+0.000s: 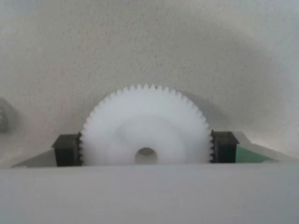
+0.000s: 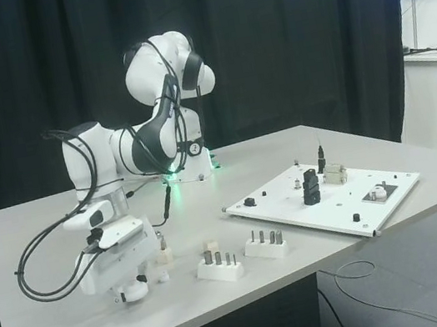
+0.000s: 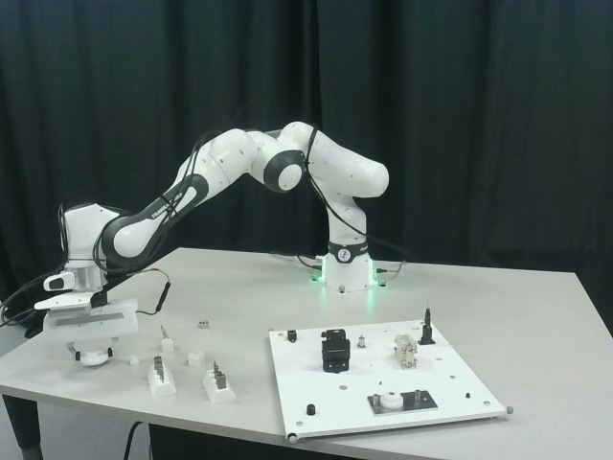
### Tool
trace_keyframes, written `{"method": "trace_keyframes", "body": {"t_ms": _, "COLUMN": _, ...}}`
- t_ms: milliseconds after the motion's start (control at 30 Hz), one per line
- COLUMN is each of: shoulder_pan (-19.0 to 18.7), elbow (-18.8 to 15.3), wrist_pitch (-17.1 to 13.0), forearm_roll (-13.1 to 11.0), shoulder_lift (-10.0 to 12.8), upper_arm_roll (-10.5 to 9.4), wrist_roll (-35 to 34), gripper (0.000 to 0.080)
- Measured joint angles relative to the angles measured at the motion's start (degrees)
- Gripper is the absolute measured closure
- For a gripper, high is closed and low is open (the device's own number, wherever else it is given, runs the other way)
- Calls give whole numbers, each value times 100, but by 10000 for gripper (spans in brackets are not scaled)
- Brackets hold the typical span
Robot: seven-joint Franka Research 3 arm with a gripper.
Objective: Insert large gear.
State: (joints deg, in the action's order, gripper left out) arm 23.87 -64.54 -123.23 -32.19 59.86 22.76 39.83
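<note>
In the wrist view the large white gear [image 1: 146, 128] sits between my two black fingers [image 1: 67, 149], toothed rim against each pad. My gripper [image 1: 146, 155] is shut on it. In the first room view the gripper [image 2: 131, 291] hangs low over the table's front left part, with the gear [image 2: 132, 295] just at the grey tabletop; I cannot tell whether it touches. The second room view shows the same gear [image 3: 93, 356] under the gripper [image 3: 93, 351] at the table's far left. The white assembly board [image 2: 326, 195] lies well away to the right.
Two small white holders with pegs [image 2: 220, 266] [image 2: 265, 245] stand close beside the gripper, with small loose parts [image 2: 164, 255] between. The board [image 3: 383, 388] carries a black block [image 3: 334, 351], pegs and a small white gear [image 3: 388, 401]. The arm's base [image 3: 347, 273] is at the back.
</note>
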Motion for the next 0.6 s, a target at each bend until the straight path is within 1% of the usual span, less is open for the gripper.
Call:
{"method": "trace_keyframes", "body": {"t_ms": 233, "shoulder_pan": -71, "elbow": 70, "wrist_pitch": 208, "forearm_roll": 0, "shoulder_lift": -81, "upper_arm_roll": 132, "wrist_roll": -3, "gripper": 209}}
{"method": "trace_keyframes", "body": {"t_ms": 600, "shoulder_pan": -188, "elbow": 87, "wrist_pitch": 323, "forearm_roll": 0, "shoulder_lift": -129, "upper_arm_roll": 290, "wrist_roll": -3, "gripper": 209}}
